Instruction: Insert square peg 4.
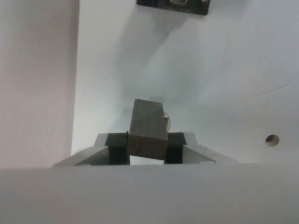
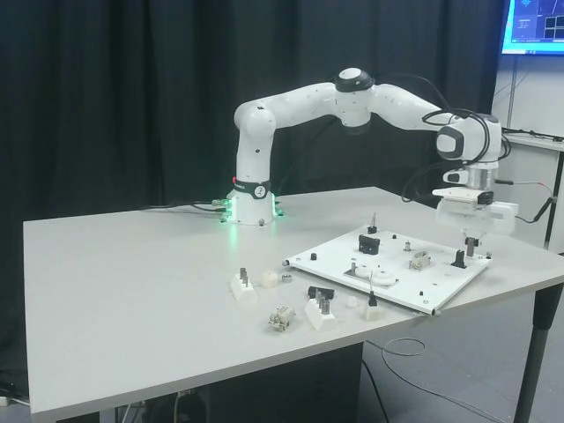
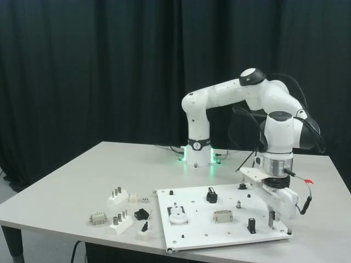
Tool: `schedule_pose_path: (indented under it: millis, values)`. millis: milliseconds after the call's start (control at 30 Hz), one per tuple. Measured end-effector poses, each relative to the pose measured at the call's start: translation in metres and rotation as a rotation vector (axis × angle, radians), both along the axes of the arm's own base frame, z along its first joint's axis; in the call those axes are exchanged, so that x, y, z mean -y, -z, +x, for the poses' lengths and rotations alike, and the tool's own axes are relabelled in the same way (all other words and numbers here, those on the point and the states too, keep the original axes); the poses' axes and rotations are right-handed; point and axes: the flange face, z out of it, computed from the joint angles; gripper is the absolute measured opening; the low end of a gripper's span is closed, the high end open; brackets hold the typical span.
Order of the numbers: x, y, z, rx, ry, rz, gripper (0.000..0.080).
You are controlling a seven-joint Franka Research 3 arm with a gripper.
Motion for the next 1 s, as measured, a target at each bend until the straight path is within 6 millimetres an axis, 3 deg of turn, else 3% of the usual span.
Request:
schedule_pose_path:
  millis: [500,1000]
  values:
    - [-0.0082,0.0006,-0.0011,-0.011,0.033,0.005,0.0154]
    - [-0.0037,0.0055,-0.0006,-0.026,0.058,-0.01,0.0154]
